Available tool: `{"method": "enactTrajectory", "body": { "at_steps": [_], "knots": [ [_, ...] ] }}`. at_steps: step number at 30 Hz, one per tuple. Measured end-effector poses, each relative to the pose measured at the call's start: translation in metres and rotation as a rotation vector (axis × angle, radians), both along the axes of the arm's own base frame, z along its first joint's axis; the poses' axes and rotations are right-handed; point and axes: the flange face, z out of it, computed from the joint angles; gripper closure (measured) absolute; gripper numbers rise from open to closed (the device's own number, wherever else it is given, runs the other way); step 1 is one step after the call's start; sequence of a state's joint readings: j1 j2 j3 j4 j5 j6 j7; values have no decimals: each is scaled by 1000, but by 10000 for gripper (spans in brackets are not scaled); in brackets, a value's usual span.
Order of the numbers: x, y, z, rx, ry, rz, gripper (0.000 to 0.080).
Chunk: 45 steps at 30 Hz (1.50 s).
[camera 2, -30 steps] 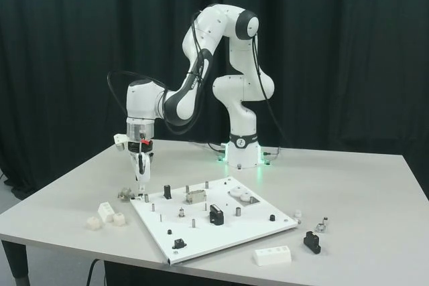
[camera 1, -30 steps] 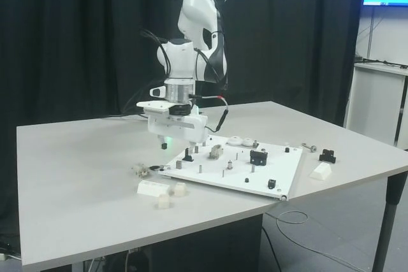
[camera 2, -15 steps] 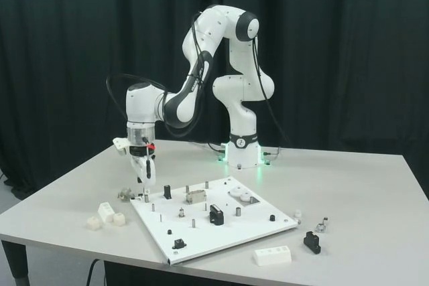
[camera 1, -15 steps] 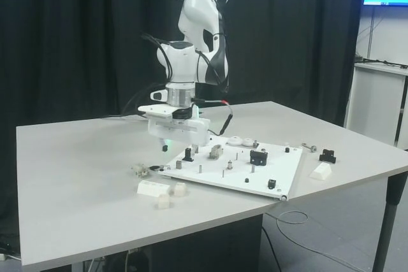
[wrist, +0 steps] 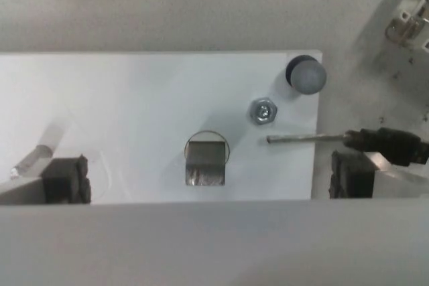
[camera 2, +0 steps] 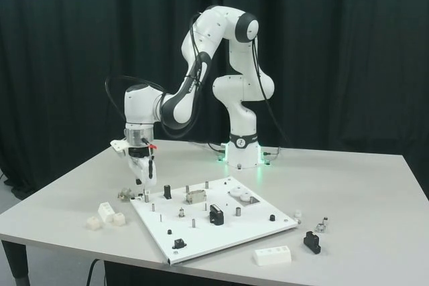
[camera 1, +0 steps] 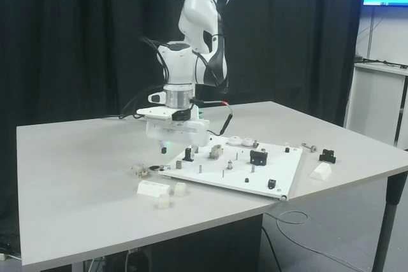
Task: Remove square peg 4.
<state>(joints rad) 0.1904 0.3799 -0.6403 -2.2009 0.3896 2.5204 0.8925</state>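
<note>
Square peg 4 (wrist: 204,163) is a short grey block standing in a round socket near a corner of the white board (wrist: 134,105). In the room views the square peg (camera 1: 179,164) (camera 2: 146,196) stands at the board's corner nearest the loose white blocks. My gripper (wrist: 208,179) (camera 1: 164,149) (camera 2: 143,180) hangs open a little above the peg. Its black fingertips (wrist: 66,179) sit wide on either side of the peg and hold nothing.
Beside the peg are a nut (wrist: 265,110), a grey round stud (wrist: 306,75) and a thin rod (wrist: 301,138). A small metal part (camera 1: 140,169) and white blocks (camera 1: 153,188) lie off the board. The board (camera 1: 284,164) carries several pegs and black parts.
The gripper has risen from down at the peg to a little above it, and the hand has turned slightly. The peg stays in its socket.
</note>
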Motion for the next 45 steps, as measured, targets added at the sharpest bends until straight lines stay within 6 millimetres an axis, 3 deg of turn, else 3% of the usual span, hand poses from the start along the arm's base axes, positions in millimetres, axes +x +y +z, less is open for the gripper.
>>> {"method": "enactTrajectory", "body": {
  "at_steps": [21,45],
  "knots": [
    [6,1,-15,2,12,64,3],
    [7,0,-27,28,3,-51,3]
  ]
}}
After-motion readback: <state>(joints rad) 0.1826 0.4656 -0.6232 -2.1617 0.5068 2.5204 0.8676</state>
